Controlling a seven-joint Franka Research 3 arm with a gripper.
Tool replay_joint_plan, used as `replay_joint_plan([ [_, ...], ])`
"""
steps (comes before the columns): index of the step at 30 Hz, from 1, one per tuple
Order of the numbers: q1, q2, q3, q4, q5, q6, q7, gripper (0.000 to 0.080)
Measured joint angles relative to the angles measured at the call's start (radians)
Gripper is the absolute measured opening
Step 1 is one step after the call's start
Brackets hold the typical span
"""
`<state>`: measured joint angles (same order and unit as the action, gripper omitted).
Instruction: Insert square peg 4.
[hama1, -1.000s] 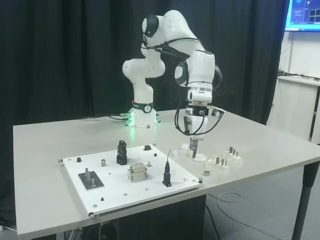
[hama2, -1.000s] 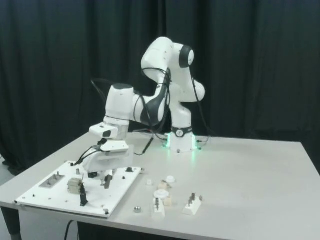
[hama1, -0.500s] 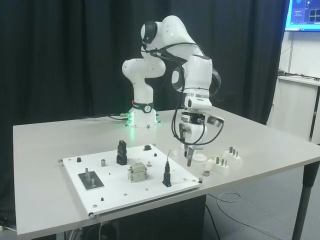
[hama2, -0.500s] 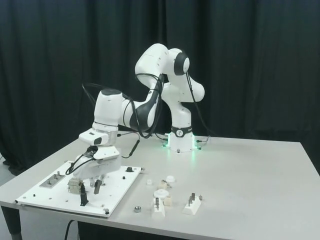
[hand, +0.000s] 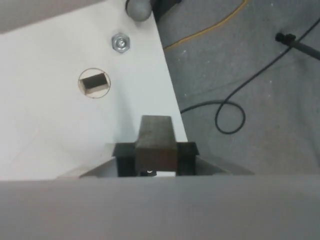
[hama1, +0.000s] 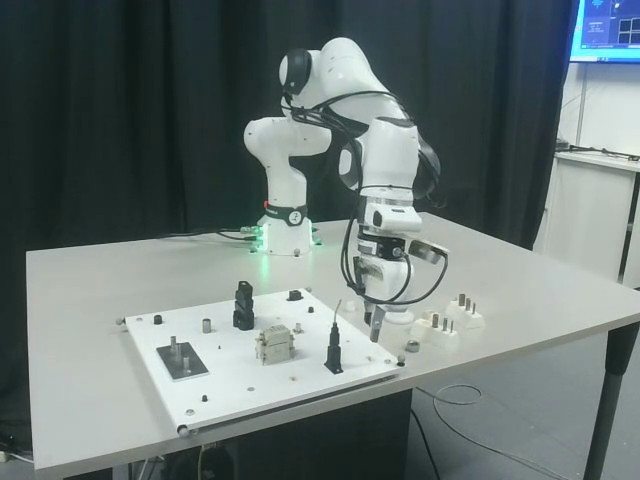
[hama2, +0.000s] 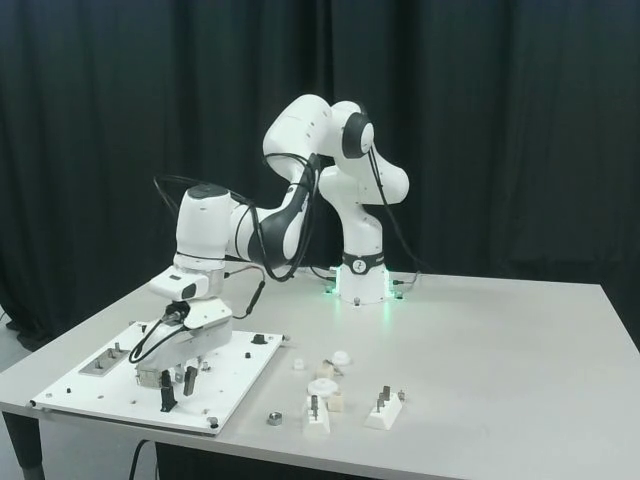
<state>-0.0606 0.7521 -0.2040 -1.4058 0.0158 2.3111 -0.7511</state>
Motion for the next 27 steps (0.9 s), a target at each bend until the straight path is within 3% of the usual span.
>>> replay_joint_plan([
  [11,-0.016,0.003,0.000,0.002,0.066,-0.024,-0.100,0.0154],
  [27,-0.019,0.010,0.001,0.002,0.118,-0.103,-0.164,0.0154],
])
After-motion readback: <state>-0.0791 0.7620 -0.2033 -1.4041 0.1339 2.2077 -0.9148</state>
